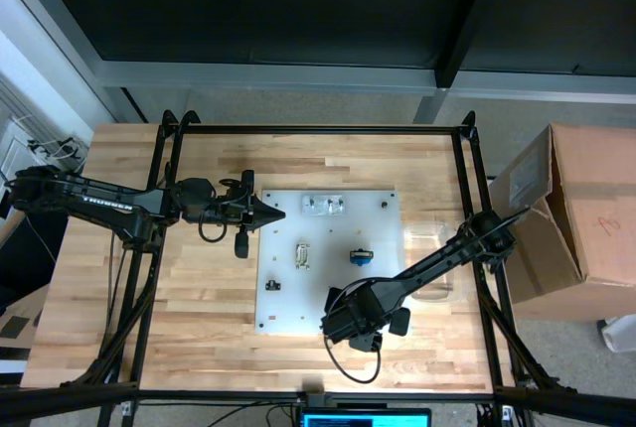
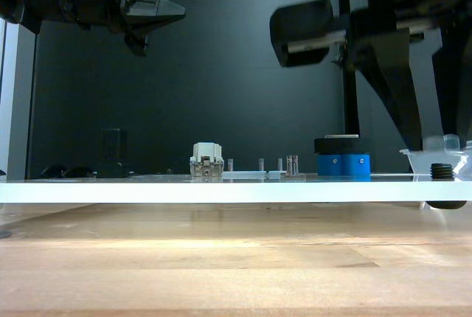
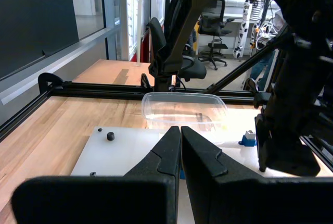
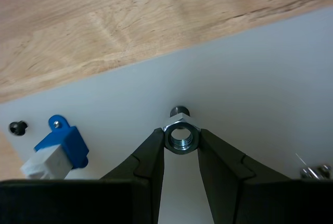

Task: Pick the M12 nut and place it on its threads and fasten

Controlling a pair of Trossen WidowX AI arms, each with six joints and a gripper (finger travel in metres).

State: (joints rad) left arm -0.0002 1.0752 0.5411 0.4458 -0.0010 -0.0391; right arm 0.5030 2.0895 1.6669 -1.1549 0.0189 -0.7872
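Right hand (image 4: 181, 133) pinches the M12 nut (image 4: 181, 139), aloft just beside the bare stud (image 4: 180, 111). Left hand (image 3: 180, 148), closed and empty, hovers well apart from the stud. I fear off-centre lowering cross-threads it.

The left gripper (image 1: 270, 214) hangs over the far left edge of the board (image 1: 290, 313). The right gripper (image 4: 181, 141) is above the board's near right part and holds the nut (image 4: 181, 137) clear of it. The stud (image 2: 442, 172) is probably just beyond the nut. The tray (image 1: 437, 278) lies to the right of the board.
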